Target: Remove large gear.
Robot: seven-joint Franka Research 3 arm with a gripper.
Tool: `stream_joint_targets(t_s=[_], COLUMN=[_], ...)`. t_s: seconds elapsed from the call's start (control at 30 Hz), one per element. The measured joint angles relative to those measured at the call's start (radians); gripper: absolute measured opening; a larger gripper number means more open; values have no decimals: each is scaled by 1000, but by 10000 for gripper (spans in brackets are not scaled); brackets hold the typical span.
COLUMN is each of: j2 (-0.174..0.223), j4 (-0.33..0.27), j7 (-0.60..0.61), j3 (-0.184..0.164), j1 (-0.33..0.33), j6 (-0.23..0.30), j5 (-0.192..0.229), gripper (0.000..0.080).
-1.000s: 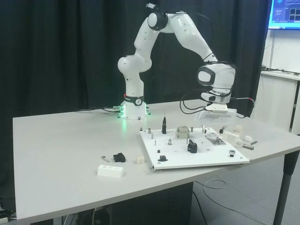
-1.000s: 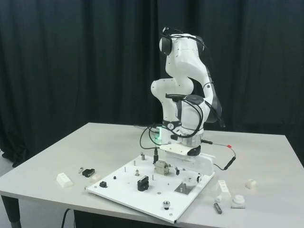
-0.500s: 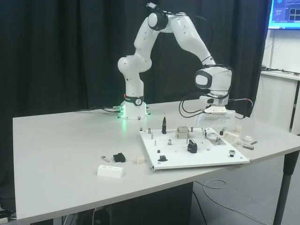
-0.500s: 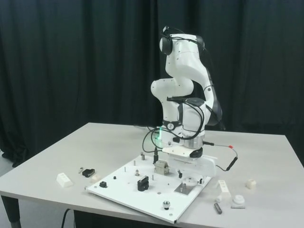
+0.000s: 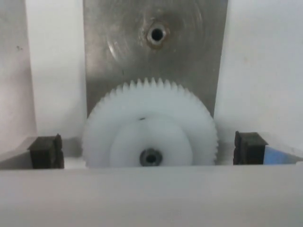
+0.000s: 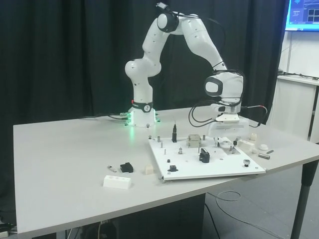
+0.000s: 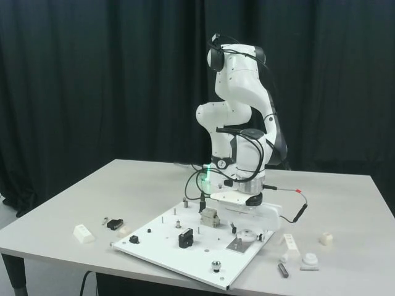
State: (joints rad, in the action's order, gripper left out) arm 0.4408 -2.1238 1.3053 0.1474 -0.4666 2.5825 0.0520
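Between the spread black fingertips [image 5: 46,151] of the gripper [image 5: 147,152], the white gear [image 5: 150,126] sits on its grey plate [image 5: 189,56] on the board [image 6: 209,167], untouched, the jaws straddling it probably so they can close across its toothed rim.

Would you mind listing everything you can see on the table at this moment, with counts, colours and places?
large gear: one, white, on the grey metal plate, between the fingertips.
metal plate: one, grey, on the white board, beneath the gear.
board: one, white, flat on the table, carrying small pegs and fixtures.
black blocks: several, on the board.
white block: one, on the table near its front edge, apart from the board.
small white parts: a few, on the table beside the board.
table: one, grey.
arm: one, white, bolted to the table.
gripper: one, open, straddling the gear.
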Motion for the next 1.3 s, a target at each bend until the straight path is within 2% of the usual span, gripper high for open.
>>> stream_joint_targets(t_s=[0.5, 0.53, 0.8, 0.83, 1.3], j2=[0, 0, 0, 0, -2], j4=[-20, -21, -21, -21, -22], j7=[0, 0, 0, 0, 0], j3=[-1, -1, -1, -1, -1], j1=[1, 2, 2, 2, 2], j6=[44, 45, 47, 47, 46], j5=[0, 0, 1, 1, 2], gripper=[800, 680, 680, 596, 596])
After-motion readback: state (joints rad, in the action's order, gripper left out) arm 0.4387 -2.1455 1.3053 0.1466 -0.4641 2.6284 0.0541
